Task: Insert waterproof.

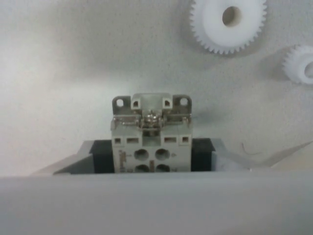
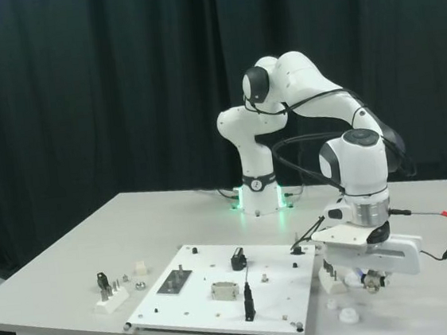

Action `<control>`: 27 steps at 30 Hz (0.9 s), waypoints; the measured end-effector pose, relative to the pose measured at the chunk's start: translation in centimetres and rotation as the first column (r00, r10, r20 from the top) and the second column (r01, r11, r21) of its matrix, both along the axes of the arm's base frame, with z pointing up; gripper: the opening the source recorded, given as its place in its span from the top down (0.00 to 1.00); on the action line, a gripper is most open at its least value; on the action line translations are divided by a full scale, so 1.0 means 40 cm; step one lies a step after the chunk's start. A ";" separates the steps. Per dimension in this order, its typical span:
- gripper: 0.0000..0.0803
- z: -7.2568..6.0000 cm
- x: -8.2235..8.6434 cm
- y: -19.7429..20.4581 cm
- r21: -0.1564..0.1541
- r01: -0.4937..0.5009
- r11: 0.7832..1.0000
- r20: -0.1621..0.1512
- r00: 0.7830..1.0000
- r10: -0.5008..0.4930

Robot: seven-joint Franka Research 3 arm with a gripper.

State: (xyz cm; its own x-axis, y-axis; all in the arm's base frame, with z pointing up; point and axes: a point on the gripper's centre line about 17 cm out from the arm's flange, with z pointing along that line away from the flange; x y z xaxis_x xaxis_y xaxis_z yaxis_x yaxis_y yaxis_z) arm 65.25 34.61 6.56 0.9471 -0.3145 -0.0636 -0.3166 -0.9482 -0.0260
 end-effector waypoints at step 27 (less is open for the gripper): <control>0.61 0.002 0.001 0.001 -0.001 0.014 1.000 0.001 1.000 -0.014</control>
